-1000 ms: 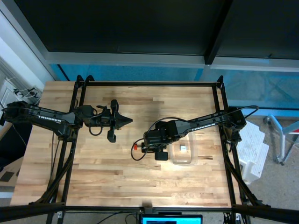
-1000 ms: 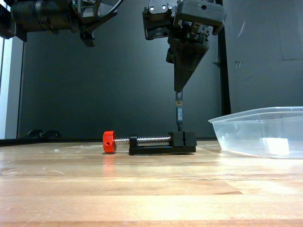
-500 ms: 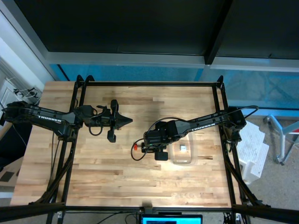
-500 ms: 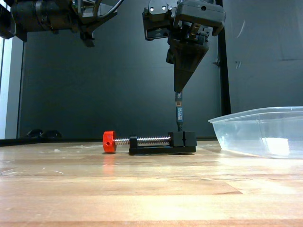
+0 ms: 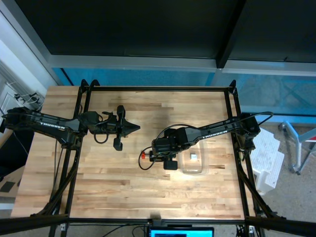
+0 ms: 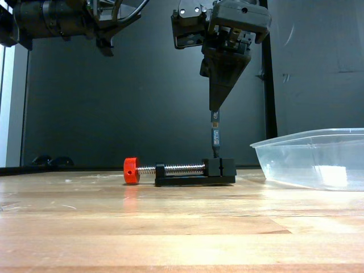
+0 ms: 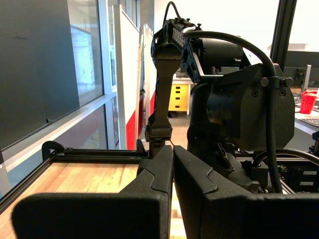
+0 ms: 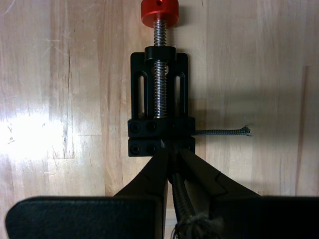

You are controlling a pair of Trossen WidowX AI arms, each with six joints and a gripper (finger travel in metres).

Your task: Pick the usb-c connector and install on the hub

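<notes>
Low view: the usb-c connector [image 6: 215, 136] was seen held upright, clamped at its upper end between the closed fingertips of the right gripper [image 6: 214, 109], which pointed straight down. The connector's lower end met the top of a small black vise [image 6: 190, 169] lying on the wooden table [image 6: 170, 227]. Whether it was seated in a port there or only touching could not be told. The vise's screw was shown ending in a red knob [image 6: 131, 170] on the side away from the connector. A short braided cord [image 8: 222, 132] was seen in the right wrist view, sticking out sideways from the vise's clamping end. A clear plastic tub [image 6: 318, 156] was set on the table near the vise, on the right arm's side. The left gripper [image 5: 132, 128] was held high above the table, well apart from the vise. Its fingers [image 7: 154, 174] were pressed together with nothing between them.
</notes>
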